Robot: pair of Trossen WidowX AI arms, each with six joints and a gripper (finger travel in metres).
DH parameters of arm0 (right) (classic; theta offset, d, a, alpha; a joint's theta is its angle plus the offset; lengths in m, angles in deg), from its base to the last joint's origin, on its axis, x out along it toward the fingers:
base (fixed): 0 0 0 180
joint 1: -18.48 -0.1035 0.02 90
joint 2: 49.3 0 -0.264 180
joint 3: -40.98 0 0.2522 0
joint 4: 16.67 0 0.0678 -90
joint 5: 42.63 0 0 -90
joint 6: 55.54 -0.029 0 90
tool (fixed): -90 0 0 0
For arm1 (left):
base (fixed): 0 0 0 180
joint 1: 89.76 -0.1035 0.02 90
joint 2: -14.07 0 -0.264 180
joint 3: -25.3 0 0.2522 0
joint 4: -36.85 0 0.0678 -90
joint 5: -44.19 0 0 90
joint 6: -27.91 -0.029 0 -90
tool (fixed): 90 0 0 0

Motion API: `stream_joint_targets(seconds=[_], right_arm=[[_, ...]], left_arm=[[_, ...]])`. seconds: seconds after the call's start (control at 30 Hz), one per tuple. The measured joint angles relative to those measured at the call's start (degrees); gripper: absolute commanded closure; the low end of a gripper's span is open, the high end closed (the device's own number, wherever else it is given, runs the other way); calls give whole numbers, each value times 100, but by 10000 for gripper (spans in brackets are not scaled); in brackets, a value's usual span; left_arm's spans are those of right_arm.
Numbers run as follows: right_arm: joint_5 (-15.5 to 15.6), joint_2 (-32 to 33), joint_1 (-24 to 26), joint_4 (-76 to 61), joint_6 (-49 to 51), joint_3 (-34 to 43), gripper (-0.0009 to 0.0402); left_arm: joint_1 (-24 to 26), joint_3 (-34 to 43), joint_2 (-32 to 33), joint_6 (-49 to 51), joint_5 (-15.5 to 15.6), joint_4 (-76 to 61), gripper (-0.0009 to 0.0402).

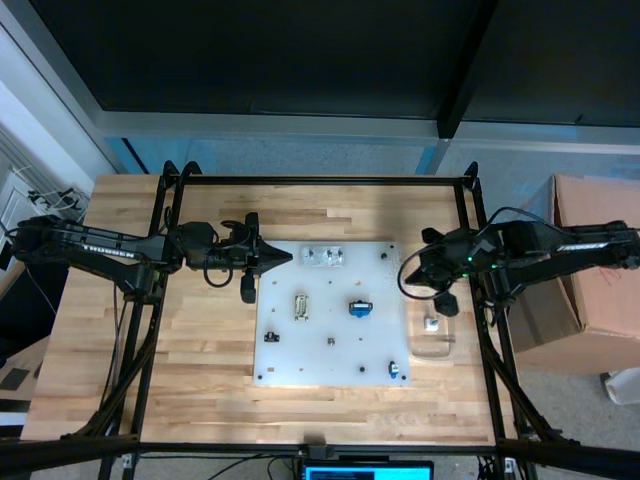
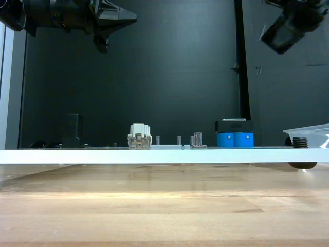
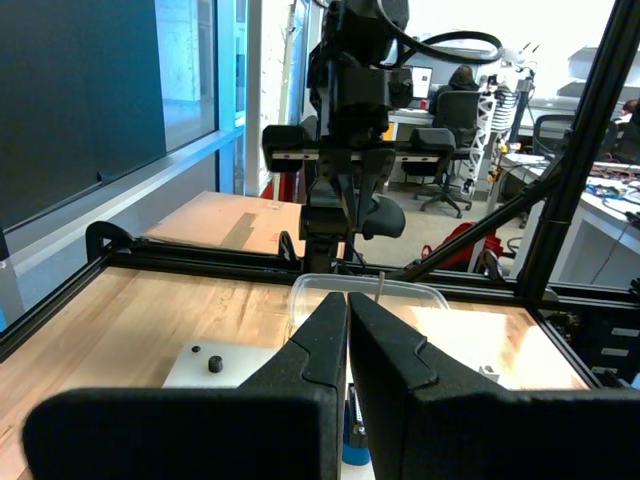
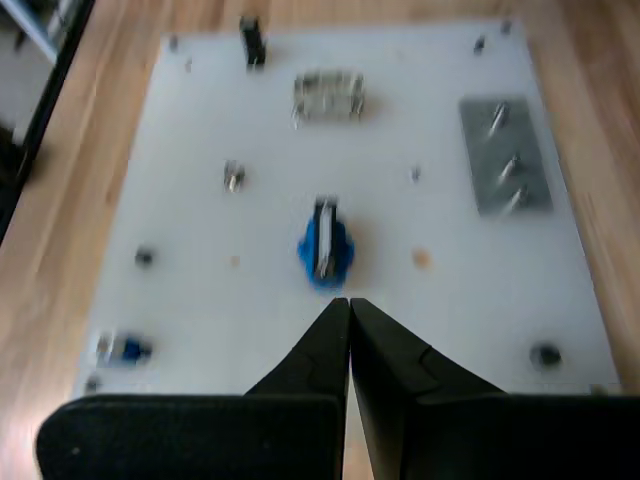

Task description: Pick the RJ45 connector and install on the taskboard

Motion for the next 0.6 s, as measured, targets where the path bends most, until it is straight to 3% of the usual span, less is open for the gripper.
stream_joint_targets(seconds=[0.6], right_arm=[[-131, 4, -957, -3405, -951, 1174, 393]], left_arm=[[0, 0, 0, 0, -2, 0, 392]])
